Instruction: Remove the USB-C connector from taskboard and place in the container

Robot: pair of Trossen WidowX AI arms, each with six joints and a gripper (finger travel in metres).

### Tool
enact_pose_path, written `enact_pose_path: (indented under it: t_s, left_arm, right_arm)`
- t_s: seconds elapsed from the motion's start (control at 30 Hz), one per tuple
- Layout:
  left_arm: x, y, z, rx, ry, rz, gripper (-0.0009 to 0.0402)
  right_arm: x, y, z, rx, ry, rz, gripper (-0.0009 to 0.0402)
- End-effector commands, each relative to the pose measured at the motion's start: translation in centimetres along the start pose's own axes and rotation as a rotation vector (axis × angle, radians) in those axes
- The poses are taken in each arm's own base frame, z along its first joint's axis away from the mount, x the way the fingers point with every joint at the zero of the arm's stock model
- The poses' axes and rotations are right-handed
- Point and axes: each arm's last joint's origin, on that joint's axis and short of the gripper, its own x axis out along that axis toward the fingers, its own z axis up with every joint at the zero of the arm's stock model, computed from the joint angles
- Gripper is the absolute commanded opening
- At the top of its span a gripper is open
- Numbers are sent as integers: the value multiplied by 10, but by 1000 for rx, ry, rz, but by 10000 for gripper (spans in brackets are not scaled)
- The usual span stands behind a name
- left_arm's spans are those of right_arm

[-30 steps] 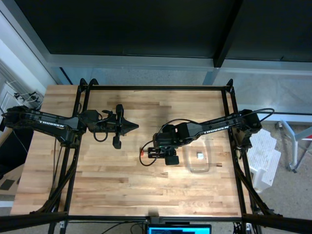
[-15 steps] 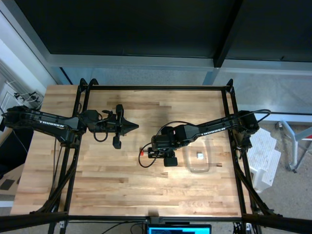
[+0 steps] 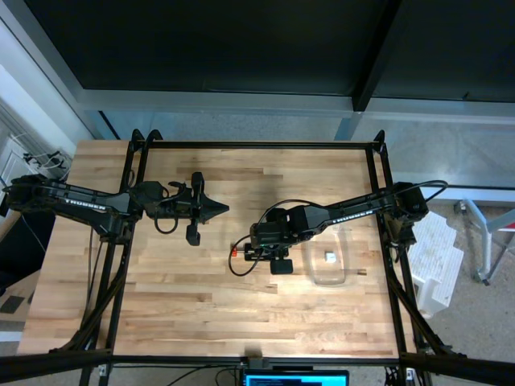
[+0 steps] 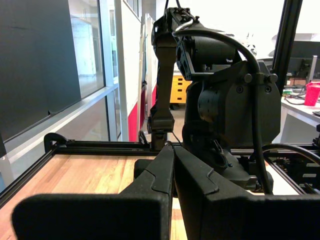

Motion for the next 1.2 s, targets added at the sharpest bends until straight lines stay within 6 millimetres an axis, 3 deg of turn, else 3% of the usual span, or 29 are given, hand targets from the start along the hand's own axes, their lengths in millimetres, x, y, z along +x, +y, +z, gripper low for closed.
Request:
enact_pose_path:
  t_s: [0.03, 0.27, 0.77, 1.2]
  left_arm:
    - [0, 0, 0, 0, 0, 0, 0]
    - [0, 0, 0, 0, 0, 0, 0]
    - [0, 0, 0, 0, 0, 0, 0]
    - [0, 0, 0, 0, 0, 0, 0]
  right_arm:
    - [0, 0, 0, 1, 0, -1, 49]
    - [0, 0, 0, -1, 1, -1, -1]
    - [-3, -1, 0, -3, -4, 0, 0]
    - [-20, -2, 3, -9, -26, 1, 0]
